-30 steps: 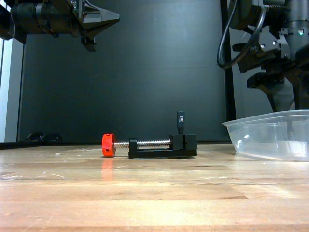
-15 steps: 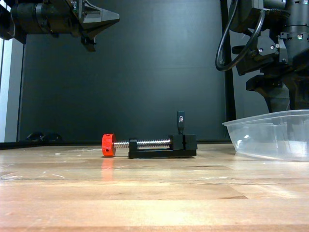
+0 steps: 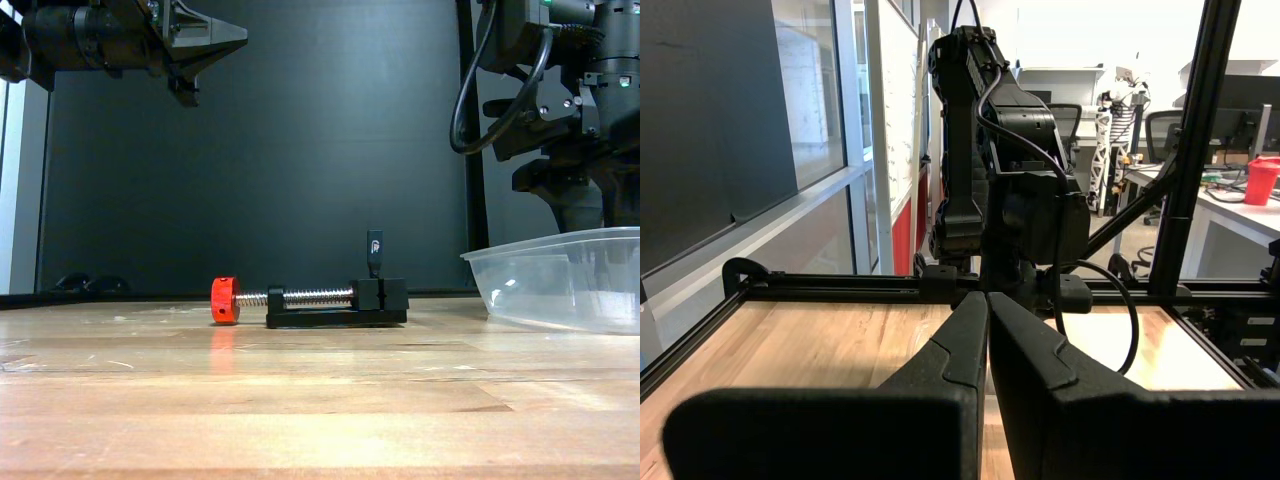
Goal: Pick the USB-C connector and install on taskboard
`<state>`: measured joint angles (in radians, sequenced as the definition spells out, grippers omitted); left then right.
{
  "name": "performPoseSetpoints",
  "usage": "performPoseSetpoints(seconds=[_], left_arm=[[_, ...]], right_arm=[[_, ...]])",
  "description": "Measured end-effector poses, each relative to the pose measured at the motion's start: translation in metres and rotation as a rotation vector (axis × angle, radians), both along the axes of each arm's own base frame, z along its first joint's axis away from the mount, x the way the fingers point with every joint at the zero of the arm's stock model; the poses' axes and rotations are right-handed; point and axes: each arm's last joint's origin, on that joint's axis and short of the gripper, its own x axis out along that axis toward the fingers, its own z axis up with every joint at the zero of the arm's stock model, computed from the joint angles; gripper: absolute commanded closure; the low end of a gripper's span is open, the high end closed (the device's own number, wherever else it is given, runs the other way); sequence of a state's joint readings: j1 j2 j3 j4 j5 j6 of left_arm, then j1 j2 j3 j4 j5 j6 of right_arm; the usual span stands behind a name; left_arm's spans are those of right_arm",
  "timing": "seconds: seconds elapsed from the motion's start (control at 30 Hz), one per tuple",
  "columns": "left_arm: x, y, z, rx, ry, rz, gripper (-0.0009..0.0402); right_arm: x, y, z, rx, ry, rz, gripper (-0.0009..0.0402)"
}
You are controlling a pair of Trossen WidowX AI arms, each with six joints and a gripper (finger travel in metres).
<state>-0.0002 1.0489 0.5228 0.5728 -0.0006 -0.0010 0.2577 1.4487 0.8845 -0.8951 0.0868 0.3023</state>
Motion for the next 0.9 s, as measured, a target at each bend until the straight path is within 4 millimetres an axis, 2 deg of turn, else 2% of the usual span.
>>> performPoseSetpoints(seconds=[0.47, 0.9], left_arm=[[0.0000, 0.0000, -0.0001, 0.000, 0.000, 0.000, 0.0393], [0.0000, 0.0000, 0.0000, 0.000, 0.000, 0.000, 0.0393]], right_arm=[[-0.0004, -0.0001, -0.0006, 0.000, 0.002, -0.005, 0.0262], [-0.0010, -0.0003, -0.0014, -0.001, 0.005, -0.004, 0.0315]])
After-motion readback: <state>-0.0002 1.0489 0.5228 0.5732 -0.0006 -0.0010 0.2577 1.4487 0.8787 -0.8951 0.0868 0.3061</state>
